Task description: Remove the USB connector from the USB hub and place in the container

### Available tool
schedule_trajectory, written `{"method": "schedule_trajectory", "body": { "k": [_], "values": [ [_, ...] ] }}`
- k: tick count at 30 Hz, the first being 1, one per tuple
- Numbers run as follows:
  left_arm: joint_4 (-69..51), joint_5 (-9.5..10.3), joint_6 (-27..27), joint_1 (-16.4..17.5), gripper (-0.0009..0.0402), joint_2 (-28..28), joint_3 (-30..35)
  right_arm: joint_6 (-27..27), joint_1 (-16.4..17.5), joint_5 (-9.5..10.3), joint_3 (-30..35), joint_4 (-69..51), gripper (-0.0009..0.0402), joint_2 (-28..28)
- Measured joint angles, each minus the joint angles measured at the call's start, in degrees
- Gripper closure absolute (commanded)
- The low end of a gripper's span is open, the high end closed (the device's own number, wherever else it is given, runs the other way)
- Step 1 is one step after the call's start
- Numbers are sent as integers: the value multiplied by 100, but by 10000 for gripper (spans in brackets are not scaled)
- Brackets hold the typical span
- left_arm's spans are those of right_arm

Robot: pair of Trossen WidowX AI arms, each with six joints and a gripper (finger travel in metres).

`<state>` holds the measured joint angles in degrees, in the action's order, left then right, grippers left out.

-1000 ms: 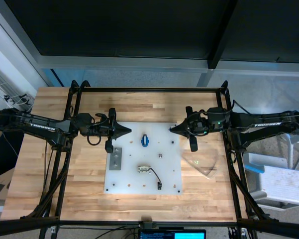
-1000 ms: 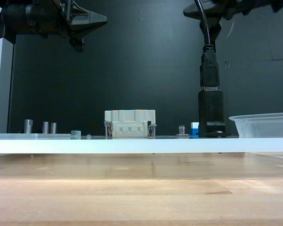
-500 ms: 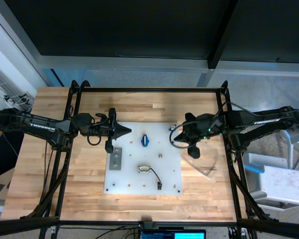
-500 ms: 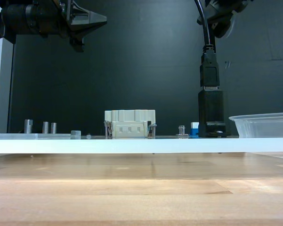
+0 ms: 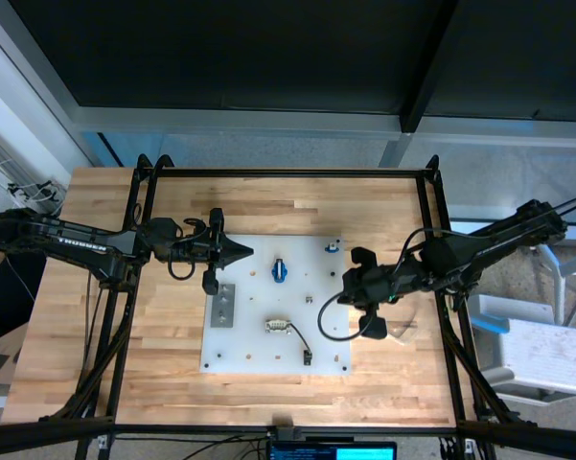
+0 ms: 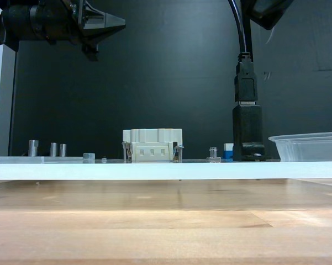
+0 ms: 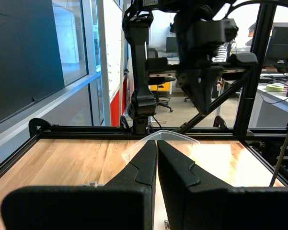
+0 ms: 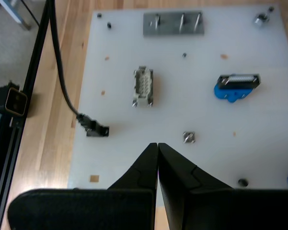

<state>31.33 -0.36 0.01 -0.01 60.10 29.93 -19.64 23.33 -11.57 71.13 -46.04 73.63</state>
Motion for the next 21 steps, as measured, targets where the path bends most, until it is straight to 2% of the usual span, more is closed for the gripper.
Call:
{"method": "schedule_trajectory", "body": {
  "k": [4,14,21],
  "values": [
    [0,0,-2,0,392,0,0,-269,278,-243,249,-297,393,321],
    [0,2,-2,0,392,0,2,-828,693,-240,566,-407,391,951],
    [2,0,-2,0,392,0,2,-1296,933,-236,671,-407,367,1272]
  ]
}}
